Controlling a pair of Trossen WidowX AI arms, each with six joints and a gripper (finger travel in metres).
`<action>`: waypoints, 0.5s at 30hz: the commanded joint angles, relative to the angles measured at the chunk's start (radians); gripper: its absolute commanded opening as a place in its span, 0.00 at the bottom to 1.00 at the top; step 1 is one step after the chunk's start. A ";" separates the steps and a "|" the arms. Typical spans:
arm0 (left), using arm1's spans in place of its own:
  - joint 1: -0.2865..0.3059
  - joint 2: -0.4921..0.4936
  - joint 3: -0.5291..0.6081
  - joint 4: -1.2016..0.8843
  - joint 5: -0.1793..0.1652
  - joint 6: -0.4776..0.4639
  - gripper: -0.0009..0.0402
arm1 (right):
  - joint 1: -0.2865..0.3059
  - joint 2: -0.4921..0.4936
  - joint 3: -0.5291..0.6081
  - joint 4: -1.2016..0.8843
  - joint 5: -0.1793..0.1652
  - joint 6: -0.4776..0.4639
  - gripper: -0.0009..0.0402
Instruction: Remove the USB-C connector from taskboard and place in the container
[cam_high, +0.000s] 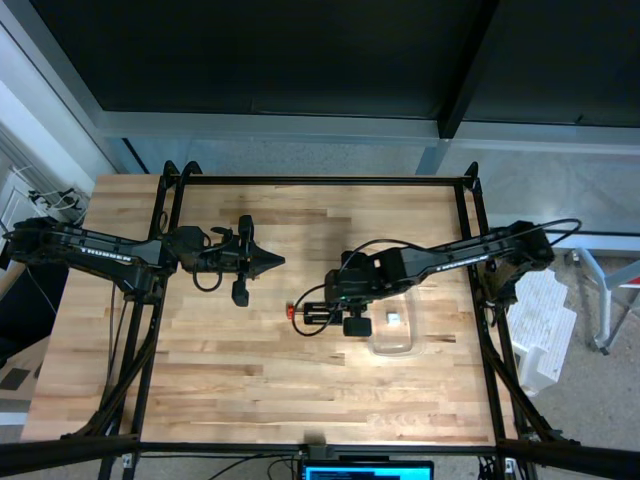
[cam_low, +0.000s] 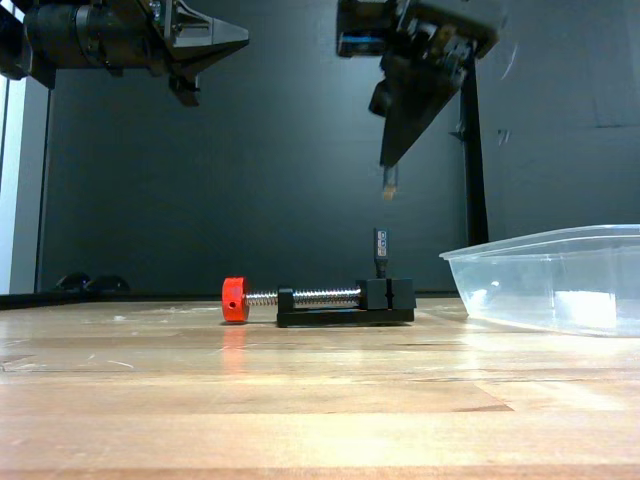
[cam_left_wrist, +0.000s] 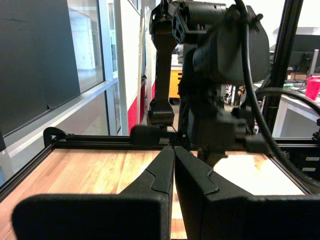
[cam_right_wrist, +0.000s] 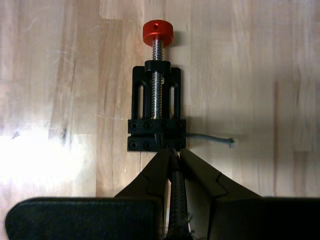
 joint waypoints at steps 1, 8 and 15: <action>0.000 0.000 0.000 0.000 0.000 0.000 0.02 | 0.006 -0.040 -0.036 -0.010 -0.001 0.003 0.02; 0.000 0.000 0.000 0.000 0.000 0.000 0.02 | 0.010 -0.121 -0.114 -0.034 -0.001 0.002 0.02; 0.000 0.000 0.000 0.001 0.000 0.000 0.02 | 0.012 -0.226 -0.238 -0.035 0.000 0.000 0.02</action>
